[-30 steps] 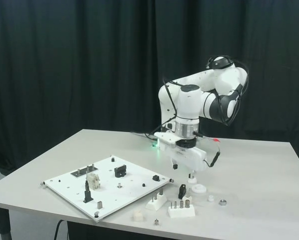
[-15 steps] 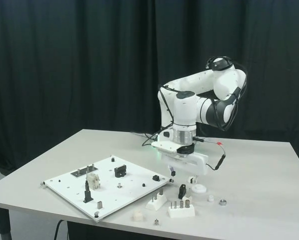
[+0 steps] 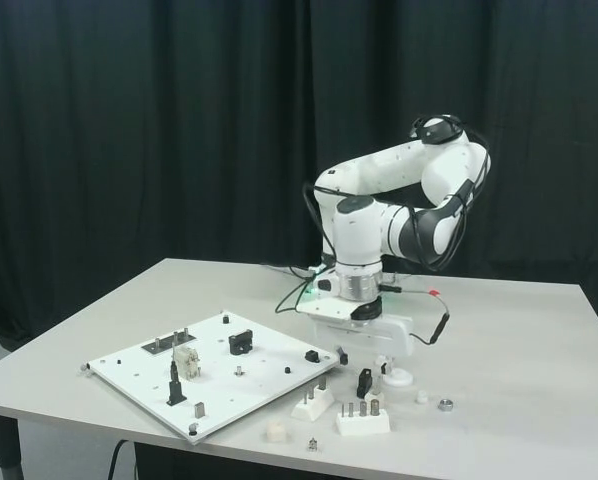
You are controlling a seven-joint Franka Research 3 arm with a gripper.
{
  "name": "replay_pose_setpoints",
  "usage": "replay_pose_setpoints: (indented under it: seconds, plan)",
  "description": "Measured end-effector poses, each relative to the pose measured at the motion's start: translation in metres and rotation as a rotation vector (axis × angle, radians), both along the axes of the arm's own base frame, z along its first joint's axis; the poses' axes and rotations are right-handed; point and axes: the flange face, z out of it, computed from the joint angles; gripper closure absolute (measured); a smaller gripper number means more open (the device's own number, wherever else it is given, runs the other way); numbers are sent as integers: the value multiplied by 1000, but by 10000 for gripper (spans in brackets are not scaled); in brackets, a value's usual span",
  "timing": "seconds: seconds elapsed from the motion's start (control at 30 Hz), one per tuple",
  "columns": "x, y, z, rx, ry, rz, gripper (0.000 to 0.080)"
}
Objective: Pick D-SUB.
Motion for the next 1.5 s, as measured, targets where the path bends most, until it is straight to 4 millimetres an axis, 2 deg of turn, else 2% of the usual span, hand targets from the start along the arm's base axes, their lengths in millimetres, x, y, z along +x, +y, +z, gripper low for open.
replay_pose_setpoints:
  seconds: [0.4, 0.63, 0.67, 0.9, 0.93, 0.97, 1.0, 1.13, 1.17, 1.5]
  plan:
    - [-5, 5, -22, 28, 37, 12, 3]
    - [-6, 8, -29, 32, 38, 9, 3]
    - [-6, 8, -29, 30, 36, 6, 94]
    - [-4, 8, -31, 16, 23, -38, 94]
    - [-4, 8, -31, 14, 21, -41, 282]
    - [-4, 8, -31, 12, 19, -43, 282]
    - [-4, 7, -31, 11, 16, -46, 458]
    - [-3, 7, -31, 6, 13, -53, 458]
    - [-3, 7, -31, 6, 12, -53, 640]
    - [-4, 9, -24, -24, 16, -86, 647]
